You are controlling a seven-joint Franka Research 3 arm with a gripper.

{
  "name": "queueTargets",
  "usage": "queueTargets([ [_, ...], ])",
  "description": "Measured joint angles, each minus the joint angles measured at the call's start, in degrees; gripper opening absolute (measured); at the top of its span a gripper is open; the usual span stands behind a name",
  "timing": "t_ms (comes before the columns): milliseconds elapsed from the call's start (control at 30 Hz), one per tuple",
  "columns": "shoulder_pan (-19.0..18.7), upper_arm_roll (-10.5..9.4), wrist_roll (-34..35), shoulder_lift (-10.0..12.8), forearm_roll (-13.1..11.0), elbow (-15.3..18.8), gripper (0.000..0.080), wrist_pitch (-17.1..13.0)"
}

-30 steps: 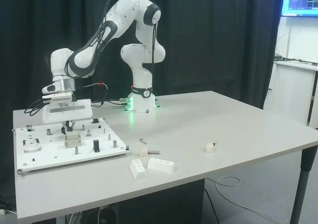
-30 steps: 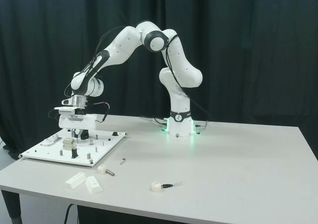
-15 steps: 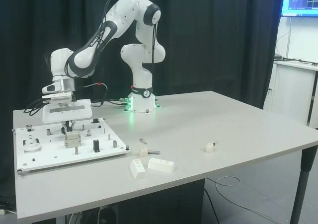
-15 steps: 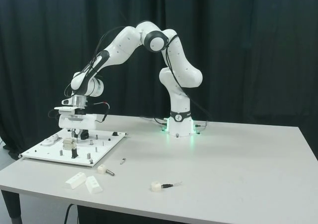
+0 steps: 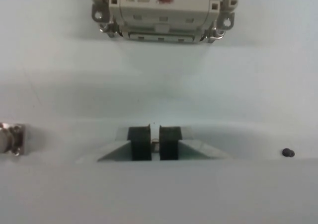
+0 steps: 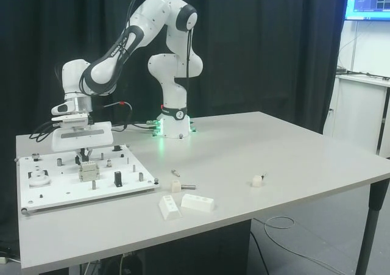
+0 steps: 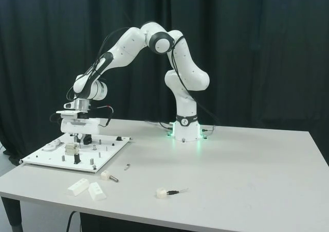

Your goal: Insert square peg 1.

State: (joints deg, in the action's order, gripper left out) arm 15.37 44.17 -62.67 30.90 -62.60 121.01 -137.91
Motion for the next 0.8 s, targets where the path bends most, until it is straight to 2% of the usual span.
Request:
queueTargets([
  [800, 0.0, -0.16, -1.07, 0.09, -0.01, -0.02, 0.0031, -0.06],
])
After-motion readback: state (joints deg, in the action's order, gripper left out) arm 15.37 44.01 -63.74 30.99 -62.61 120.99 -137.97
